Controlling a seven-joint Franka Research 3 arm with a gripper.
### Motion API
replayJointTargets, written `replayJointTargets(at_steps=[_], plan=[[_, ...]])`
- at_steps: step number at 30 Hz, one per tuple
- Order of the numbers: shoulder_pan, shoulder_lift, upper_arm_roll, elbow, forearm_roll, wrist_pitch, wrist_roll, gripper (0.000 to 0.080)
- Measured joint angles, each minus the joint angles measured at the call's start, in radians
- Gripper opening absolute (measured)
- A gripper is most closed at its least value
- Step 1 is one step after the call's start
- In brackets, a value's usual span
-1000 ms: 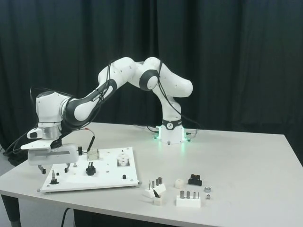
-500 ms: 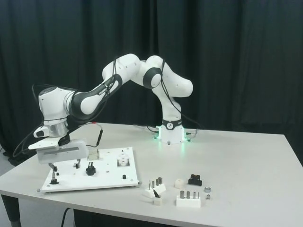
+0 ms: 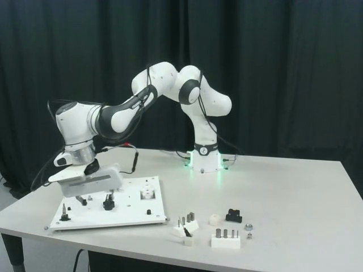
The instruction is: Pick USB.
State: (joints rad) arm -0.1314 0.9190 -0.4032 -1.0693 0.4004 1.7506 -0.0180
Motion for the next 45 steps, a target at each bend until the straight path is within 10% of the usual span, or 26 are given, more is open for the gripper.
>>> replayJointTargets(at_steps=[23, 45], plan=[[0.150, -0.040, 0.000, -0.053, 0.032, -0.073, 0.250, 0.0800], [0.290, -0.106, 0.000, -0.170, 0.116, 0.020, 0.430, 0.0800]])
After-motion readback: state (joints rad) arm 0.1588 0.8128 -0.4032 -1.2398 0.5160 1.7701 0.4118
